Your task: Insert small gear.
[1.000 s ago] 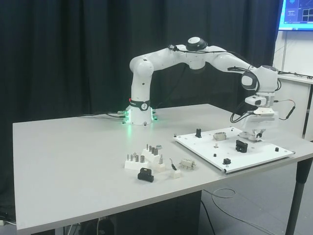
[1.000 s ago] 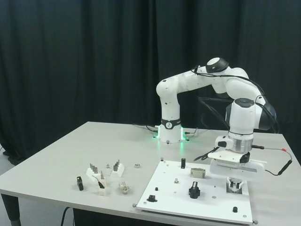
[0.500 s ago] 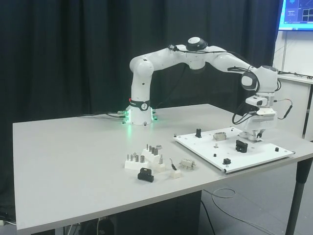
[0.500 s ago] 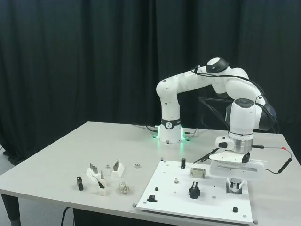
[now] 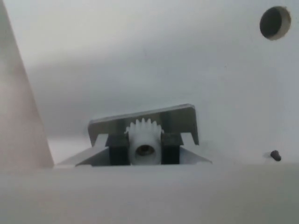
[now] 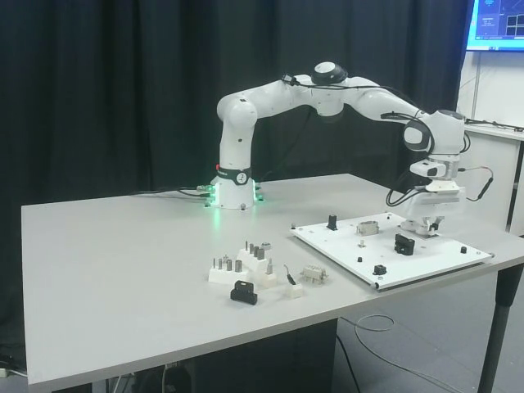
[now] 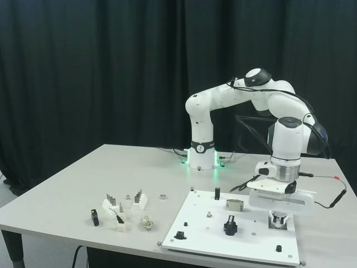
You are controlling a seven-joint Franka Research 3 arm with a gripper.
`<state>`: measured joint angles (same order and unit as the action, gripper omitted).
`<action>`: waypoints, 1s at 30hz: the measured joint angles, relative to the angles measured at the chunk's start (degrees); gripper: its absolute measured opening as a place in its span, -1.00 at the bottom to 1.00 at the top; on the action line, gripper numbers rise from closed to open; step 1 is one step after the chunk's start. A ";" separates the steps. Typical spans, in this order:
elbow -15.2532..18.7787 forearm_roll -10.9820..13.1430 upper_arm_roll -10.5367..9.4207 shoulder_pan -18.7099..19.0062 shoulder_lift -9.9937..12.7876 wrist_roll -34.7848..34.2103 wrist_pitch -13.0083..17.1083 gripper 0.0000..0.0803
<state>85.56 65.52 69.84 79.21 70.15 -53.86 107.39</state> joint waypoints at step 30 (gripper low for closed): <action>0.16 0.00 -0.24 0.01 0.00 -0.56 0.41 -0.65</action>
<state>85.73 65.51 69.60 79.22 70.15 -54.42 107.80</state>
